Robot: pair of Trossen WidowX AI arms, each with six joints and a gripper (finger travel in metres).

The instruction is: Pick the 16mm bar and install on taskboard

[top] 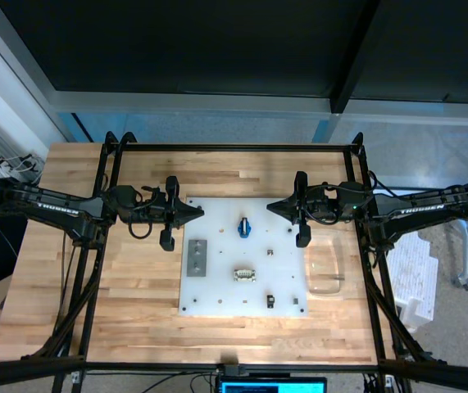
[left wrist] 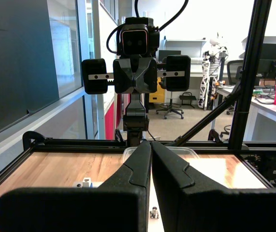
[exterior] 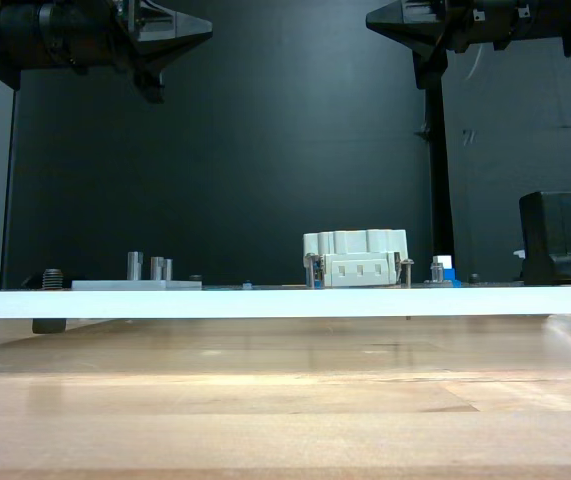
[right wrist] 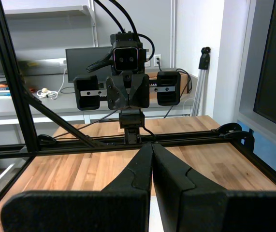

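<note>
Left gripper (top: 199, 211) and right gripper (top: 271, 206), black wedges tight together, above flat white taskboard (top: 217, 286)

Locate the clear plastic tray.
High view: the clear tray sits right of the taskboard, near the right gripper, which hovers shut over the board's far right; the left gripper mirrors it far left.

We note: taskboard (top: 217, 301) mid-bench (top: 119, 295). On it, block (top: 195, 256) left, connector (top: 244, 275) centre, blue piece (top: 244, 227) behind connector. Tray (top: 325, 270) right of board. Left gripper (top: 199, 212) above board's far-left corner, right gripper (top: 270, 206) above far-right part.
</note>
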